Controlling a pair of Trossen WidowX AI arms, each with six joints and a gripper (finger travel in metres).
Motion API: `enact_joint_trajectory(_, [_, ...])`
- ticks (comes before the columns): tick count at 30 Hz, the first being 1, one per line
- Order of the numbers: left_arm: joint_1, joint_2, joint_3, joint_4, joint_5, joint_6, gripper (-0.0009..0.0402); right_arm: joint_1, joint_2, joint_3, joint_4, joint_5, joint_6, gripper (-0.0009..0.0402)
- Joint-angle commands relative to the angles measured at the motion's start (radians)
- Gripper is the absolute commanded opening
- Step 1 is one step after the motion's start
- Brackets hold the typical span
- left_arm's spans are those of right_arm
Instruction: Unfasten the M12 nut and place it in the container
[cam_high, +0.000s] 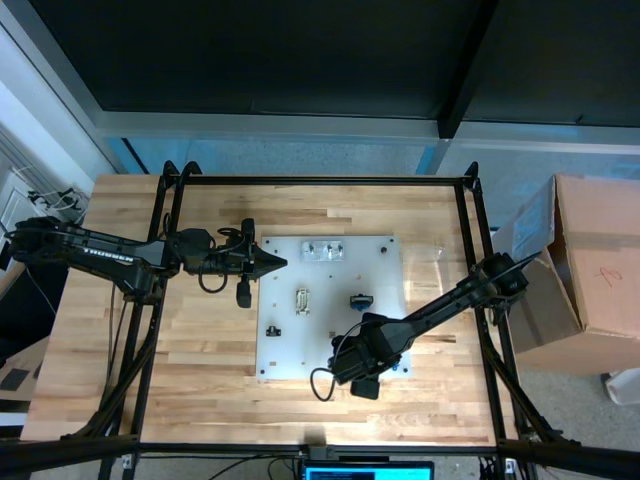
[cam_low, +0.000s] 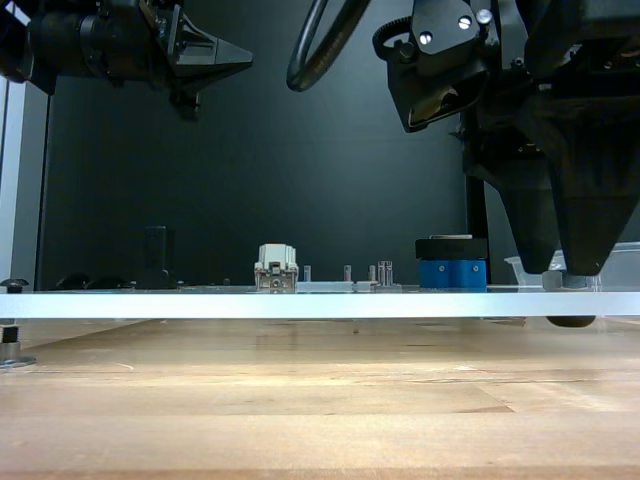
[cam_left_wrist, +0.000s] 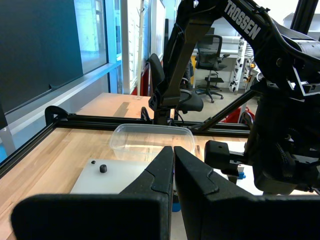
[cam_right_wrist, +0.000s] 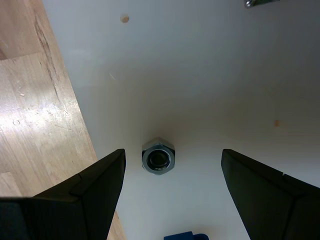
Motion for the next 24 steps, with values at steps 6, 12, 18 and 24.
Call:
enact_joint_trajectory(6, [0.000,0.000,0.000,0.000,0.000,0.000,0.0000,0.000,0.000,-0.013,0.011,0.000,-0.006,0.0227])
enact_joint_trajectory(12, [0.000,0.000,0.000,0.000,0.000,0.000,0.0000,0.000,0.000,-0.028,0.031,-0.003,-0.010,0.0166])
enact_joint_trajectory(18, [0.000,0.000,0.000,0.000,0.000,0.000,0.0000,0.000,0.000,-0.034,0.038,-0.003,-0.024,0.0111])
enact_joint_trajectory(24, [0.000,0.000,0.000,0.000,0.000,0.000,0.0000,0.000,-0.001,-0.034,0.039,-0.003,-0.049,0.0049])
